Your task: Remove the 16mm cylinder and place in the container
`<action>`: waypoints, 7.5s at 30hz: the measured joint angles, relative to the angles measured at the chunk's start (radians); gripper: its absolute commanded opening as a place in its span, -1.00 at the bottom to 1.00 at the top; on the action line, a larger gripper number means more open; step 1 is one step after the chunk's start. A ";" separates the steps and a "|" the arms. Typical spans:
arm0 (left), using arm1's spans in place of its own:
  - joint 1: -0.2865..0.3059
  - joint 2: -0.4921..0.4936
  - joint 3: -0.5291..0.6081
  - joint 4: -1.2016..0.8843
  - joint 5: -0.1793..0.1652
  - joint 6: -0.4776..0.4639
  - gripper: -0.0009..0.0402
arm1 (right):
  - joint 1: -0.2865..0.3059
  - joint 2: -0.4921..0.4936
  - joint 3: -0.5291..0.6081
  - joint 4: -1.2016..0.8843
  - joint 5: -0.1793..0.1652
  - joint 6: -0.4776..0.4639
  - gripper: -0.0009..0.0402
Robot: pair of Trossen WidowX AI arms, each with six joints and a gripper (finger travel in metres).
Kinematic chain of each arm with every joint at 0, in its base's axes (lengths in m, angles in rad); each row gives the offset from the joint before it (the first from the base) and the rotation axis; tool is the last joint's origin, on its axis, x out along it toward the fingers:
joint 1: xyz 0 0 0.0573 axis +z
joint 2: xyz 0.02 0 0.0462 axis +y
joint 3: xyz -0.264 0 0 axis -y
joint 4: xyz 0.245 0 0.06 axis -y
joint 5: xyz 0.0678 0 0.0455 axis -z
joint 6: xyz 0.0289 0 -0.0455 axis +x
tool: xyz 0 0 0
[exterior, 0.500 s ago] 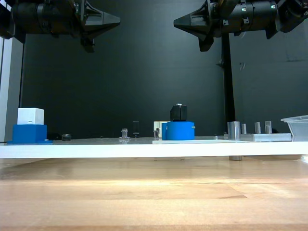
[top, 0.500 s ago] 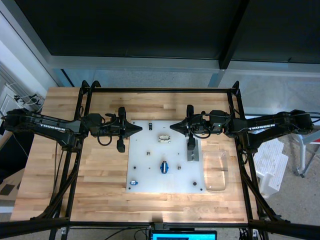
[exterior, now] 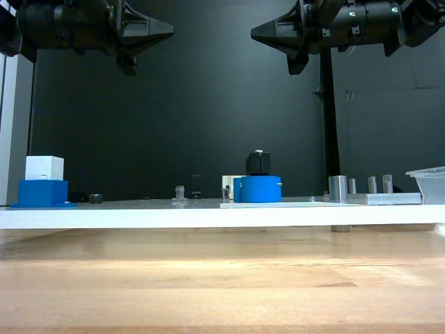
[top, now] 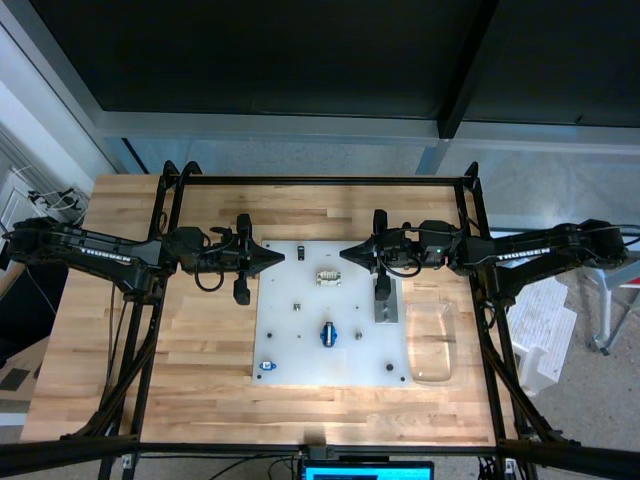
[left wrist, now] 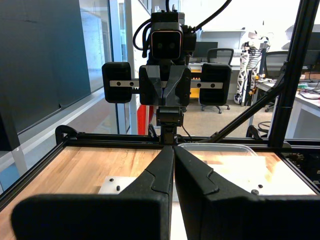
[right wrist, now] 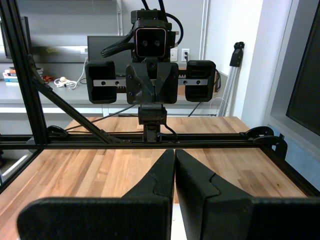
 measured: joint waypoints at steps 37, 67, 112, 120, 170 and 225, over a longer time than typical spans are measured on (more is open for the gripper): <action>0.000 0.000 0.000 0.000 0.000 0.000 -0.96 | 0.185 0.190 0.502 -1.171 0.113 0.149 -0.96; 0.000 0.000 0.000 0.000 0.000 0.000 -0.96 | 0.315 0.592 0.831 -1.571 0.112 0.181 -0.19; 0.000 0.000 0.000 0.000 0.000 0.000 -0.96 | 0.354 0.655 0.772 -1.502 0.113 0.230 0.20; 0.000 0.000 0.000 0.000 0.000 0.000 -0.96 | 0.357 0.683 0.771 -1.490 0.103 0.253 -0.05; 0.000 0.000 0.000 0.000 0.000 0.000 -0.96 | 0.371 0.715 0.766 -1.481 0.078 0.256 -0.96; 0.000 0.000 0.000 0.000 0.000 0.000 -0.96 | 0.375 0.671 0.724 -1.432 0.087 0.327 0.07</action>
